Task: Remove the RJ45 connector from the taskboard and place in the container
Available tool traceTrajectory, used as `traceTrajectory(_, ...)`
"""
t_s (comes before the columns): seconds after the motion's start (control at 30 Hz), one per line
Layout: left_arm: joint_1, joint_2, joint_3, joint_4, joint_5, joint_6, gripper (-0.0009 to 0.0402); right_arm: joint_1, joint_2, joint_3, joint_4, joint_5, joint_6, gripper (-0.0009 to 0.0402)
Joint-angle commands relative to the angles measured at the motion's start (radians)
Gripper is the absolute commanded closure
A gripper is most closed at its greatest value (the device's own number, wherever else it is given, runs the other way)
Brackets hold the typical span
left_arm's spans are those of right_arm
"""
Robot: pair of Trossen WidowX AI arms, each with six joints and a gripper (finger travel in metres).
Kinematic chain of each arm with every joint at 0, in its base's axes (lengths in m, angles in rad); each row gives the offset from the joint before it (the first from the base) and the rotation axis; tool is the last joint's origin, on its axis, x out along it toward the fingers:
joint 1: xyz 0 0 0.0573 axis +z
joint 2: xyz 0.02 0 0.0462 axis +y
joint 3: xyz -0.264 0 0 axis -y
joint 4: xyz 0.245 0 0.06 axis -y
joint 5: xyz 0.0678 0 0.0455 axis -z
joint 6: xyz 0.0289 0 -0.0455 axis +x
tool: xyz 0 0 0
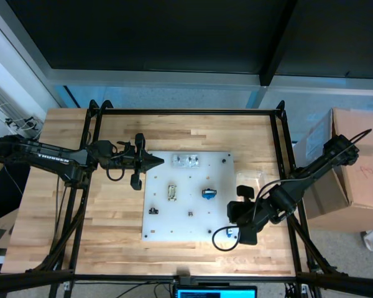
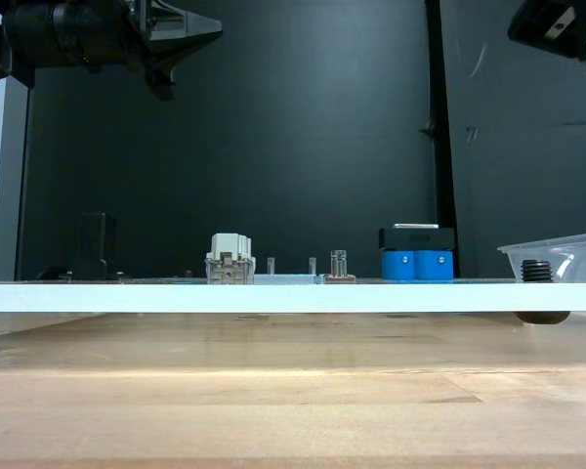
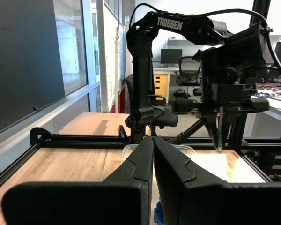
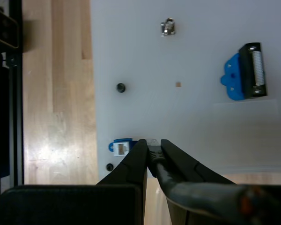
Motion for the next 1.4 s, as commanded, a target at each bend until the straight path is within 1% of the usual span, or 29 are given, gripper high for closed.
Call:
traceTrajectory(0.03, 0.000, 0.000, 0.000, 0.000, 0.000, 0.000, 0.0393, -0.030, -0.023, -0.001, -0.031, -0.011, 0.010, 0.0393)
traceTrajectory(0.13, 0.000, 0.000, 0.000, 0.000, 0.000, 0.000, 0.0393, -0.100, -0.066, -0.023, -0.058, -0.058, 0.024, 0.0393)
traceTrajectory(0.17, 0.000, 0.000, 0.000, 0.000, 0.000, 0.000, 0.0393, -0.129, -0.086, -0.037, -0.063, -0.064, 0.024, 0.0393)
traceTrajectory(0.4, 0.000, 0.000, 0.000, 0.000, 0.000, 0.000, 0.0393, -0.323, -0.236, -0.153, -0.090, -0.070, -0.113, 0.0393)
traceTrajectory(0.47, 0.000, 0.000, 0.000, 0.000, 0.000, 0.000, 0.0393, -0.382, -0.272, -0.182, -0.106, -0.082, -0.166, 0.0393)
traceTrajectory(0.57, 0.000, 0.000, 0.000, 0.000, 0.000, 0.000, 0.0393, -0.459, -0.308, -0.214, -0.147, -0.083, -0.227, 0.0393)
traceTrajectory(0.87, 0.000, 0.000, 0.000, 0.000, 0.000, 0.000, 0.0393, -0.651, -0.344, -0.245, -0.196, -0.084, -0.383, 0.0393)
traceTrajectory(1.17, 0.000, 0.000, 0.000, 0.000, 0.000, 0.000, 0.0393, -0.883, -0.345, -0.288, -0.201, -0.085, -0.483, 0.0393)
traceTrajectory(1.3, 0.000, 0.000, 0.000, 0.000, 0.000, 0.000, 0.0393, -0.969, -0.345, -0.313, -0.200, -0.125, -0.501, 0.0393)
traceTrajectory(1.4, 0.000, 0.000, 0.000, 0.000, 0.000, 0.000, 0.0393, -1.012, -0.345, -0.343, -0.200, -0.129, -0.504, 0.0393)
